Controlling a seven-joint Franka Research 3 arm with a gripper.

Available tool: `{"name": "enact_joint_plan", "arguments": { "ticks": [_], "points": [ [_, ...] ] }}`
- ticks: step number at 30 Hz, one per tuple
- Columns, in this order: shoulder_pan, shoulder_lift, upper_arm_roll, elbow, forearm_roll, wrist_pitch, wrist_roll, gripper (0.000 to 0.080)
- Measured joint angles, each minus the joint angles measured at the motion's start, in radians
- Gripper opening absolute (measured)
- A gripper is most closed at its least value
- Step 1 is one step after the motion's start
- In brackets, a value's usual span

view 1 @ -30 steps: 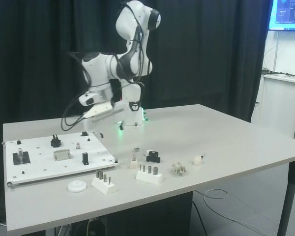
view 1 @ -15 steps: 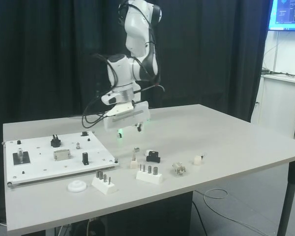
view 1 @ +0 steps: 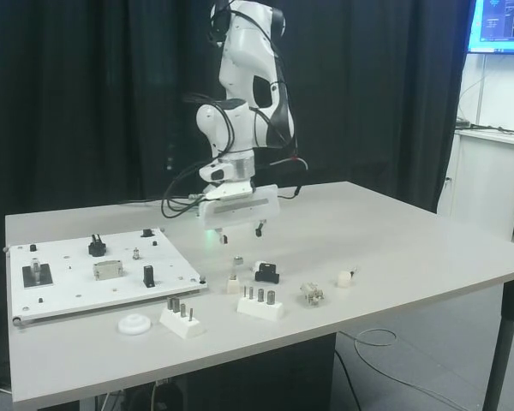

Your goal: Pick medium gear.

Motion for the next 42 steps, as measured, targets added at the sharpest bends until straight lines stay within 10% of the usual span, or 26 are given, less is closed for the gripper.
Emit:
{"name": "enact_joint_plan", "arguments": {
  "ticks": [15,42],
  "points": [
    [0.071,0.022,0.01,-0.04,0.008,0.086,0.093,0.08],
    [0.09,0.181,0.112,-0.034,0.137,0.266,0.117,0.08]
  ]
}}
